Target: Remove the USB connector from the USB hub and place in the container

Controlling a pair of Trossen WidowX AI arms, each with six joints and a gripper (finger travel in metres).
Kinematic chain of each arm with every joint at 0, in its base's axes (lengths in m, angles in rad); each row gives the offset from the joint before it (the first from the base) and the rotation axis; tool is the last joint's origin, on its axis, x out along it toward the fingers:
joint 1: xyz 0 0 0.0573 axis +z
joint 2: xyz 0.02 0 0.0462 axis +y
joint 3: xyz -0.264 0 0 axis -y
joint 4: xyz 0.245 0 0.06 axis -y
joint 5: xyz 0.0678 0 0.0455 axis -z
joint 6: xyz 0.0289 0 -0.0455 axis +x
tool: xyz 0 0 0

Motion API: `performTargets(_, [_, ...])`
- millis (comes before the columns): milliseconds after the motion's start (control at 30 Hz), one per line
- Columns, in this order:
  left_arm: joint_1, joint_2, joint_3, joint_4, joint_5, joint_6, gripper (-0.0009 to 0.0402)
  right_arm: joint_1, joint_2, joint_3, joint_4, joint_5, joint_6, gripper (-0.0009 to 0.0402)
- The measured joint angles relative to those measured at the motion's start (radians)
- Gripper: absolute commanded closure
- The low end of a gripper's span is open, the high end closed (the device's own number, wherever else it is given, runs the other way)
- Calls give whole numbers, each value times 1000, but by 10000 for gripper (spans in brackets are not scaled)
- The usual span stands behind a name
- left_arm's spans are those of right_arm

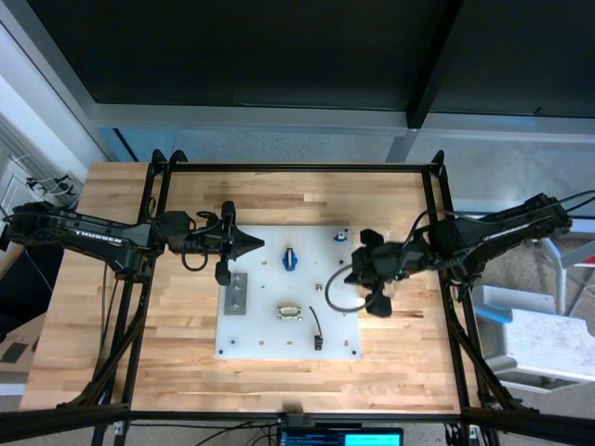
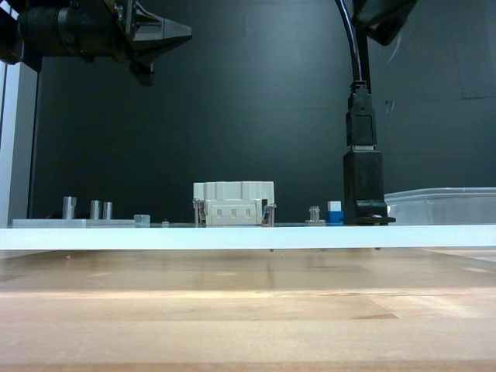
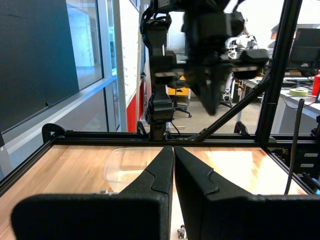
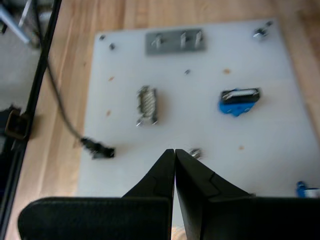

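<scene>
Near the board's [image 1: 265, 325] front edge, the USB connector [image 2: 361, 132] stands plugged upright in the USB hub [image 2: 363, 190]. Farther back, the right gripper [image 1: 350, 275] hovers over the board's right side, fingers pressed together on nothing, with the container [image 2: 442, 203] beside the board there. The left gripper [image 1: 258, 243], likewise clenched empty, hangs over the far left.

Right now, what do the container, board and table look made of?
Container: clear plastic, see-through walls. Board: probably white plastic, smooth matte. Table: wood, visible grain strips. Left end effector shut above the board's left edge, right end effector shut above its right edge.
</scene>
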Motion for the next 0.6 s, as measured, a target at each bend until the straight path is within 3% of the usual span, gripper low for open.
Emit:
performTargets(67, [0,0,0,0,0,0,392,29,19,7,-9,6,23,358])
performTargets(200, [0,0,0,0,0,0,392,89,58,30,-26,54,75,315])
performTargets(433, [0,0,0,0,0,0,392,146,116,52,-32,53,153,255])
performTargets(600, [0,0,0,0,0,0,392,179,167,69,-31,55,179,238])
